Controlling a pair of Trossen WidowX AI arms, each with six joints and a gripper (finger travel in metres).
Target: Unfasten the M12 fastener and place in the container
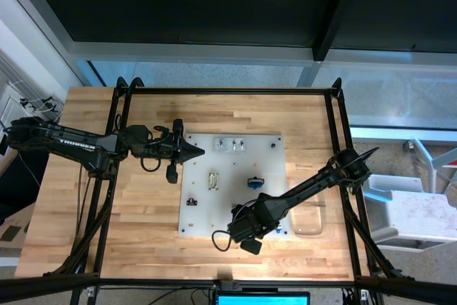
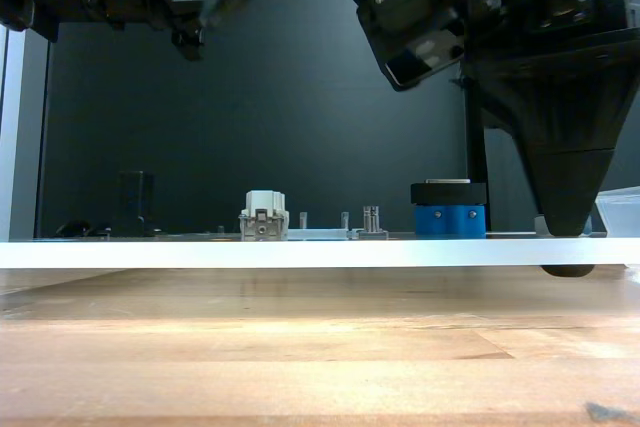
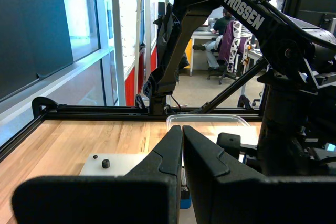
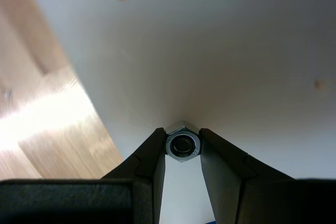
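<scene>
The M12 fastener (image 4: 182,145), a small silver hex nut with a dark bore, sits low against the white board (image 4: 226,51). My right gripper (image 4: 182,137) is shut on it, one finger on each side. In the high view that gripper (image 1: 275,228) is down at the board's near right edge and hides the nut. The stud is covered, so I cannot tell how far onto it the nut sits. The container (image 1: 312,218), a clear tray, lies just right of the board and holds nothing I can see. My left gripper (image 1: 200,152) hovers shut over the board's far left edge.
A blue block with a dark top (image 1: 255,183) stands mid-board, with a grey connector (image 1: 213,180) to its left. Small posts (image 1: 230,145) stand along the far edge. A black frame rail (image 1: 341,162) runs along the table's right side. The container's rim (image 2: 620,209) shows beside the right gripper's fingers (image 2: 566,217).
</scene>
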